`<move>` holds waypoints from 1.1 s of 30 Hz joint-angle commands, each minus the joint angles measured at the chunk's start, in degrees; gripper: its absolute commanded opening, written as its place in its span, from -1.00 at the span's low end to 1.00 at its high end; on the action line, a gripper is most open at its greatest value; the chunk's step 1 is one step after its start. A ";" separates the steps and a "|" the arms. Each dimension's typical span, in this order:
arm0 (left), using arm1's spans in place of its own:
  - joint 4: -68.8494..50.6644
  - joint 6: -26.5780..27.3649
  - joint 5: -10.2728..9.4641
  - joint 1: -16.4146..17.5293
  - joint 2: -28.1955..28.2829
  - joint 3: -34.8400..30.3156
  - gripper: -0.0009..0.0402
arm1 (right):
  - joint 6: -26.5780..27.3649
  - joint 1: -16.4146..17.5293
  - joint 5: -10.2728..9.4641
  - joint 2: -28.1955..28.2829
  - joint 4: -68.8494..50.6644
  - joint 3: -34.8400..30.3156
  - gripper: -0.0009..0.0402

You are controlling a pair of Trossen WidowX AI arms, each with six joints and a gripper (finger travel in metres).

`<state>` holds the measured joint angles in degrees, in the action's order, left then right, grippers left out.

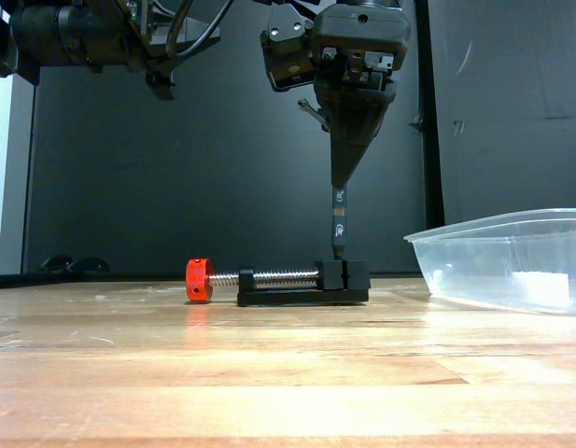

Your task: Pick the USB-C connector and install on taskboard

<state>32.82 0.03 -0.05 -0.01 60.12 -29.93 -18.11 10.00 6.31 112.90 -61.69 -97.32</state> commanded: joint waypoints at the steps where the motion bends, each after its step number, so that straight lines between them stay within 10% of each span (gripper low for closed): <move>1: 0.02 0.00 0.02 0.00 0.00 -0.02 -0.96 | 0.15 0.02 -0.04 0.09 0.15 0.02 -0.96; 33: 0.02 0.00 0.02 0.00 0.00 -0.02 -0.96 | 2.08 0.00 -0.33 0.09 3.82 3.76 -0.96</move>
<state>32.82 0.03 -0.05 -0.01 60.10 -29.95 -15.94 9.98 6.07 112.66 -57.80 -93.69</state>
